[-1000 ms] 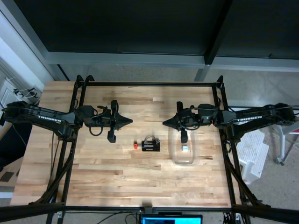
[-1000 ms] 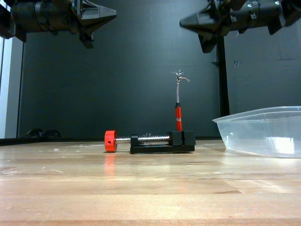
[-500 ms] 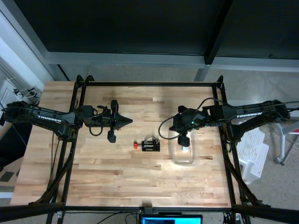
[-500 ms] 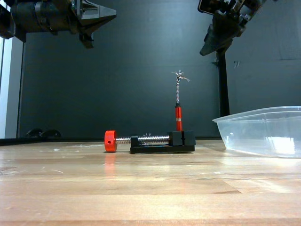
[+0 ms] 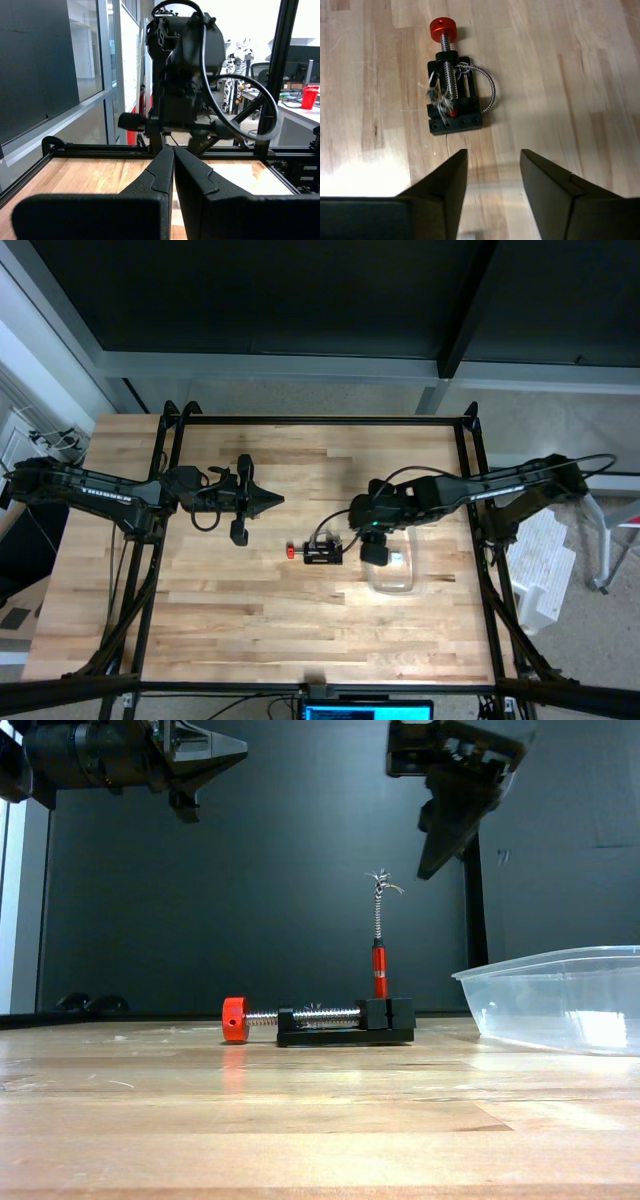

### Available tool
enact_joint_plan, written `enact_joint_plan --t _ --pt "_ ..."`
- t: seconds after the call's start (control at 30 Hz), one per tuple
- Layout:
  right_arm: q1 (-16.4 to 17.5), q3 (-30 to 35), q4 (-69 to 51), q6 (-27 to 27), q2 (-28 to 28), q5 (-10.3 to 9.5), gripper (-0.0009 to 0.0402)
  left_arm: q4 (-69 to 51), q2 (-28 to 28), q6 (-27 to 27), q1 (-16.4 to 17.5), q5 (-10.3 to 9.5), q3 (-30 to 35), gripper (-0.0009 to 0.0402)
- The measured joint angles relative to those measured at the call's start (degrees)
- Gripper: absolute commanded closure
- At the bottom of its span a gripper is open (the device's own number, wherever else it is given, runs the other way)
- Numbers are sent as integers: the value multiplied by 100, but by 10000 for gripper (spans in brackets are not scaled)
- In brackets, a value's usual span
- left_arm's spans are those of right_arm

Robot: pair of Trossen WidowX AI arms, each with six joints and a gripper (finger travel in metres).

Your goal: Remove the RCA connector from the receptacle and place in the container

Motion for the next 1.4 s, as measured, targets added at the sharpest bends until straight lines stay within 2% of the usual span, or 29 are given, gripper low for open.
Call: enact_joint_plan --t 0.33,0.7,1.07,1.13,1.4 --pt "173 664 -52 7 1003 -17 155 -2 0 0 0 0 0 393" --pt "229 1016 -55 -186 1725 -31 148 -2 0 0 0 0 0 393" --pt "238 968 221 -199 2044 -85 170 0 0 0 0 -2 0 393" --pt "236 962 240 -199 2059 -151 177 -2 0 0 0 0 0 393" --pt "232 831 313 -199 2059 -168 224 0 0 -2 0 0 0 393"
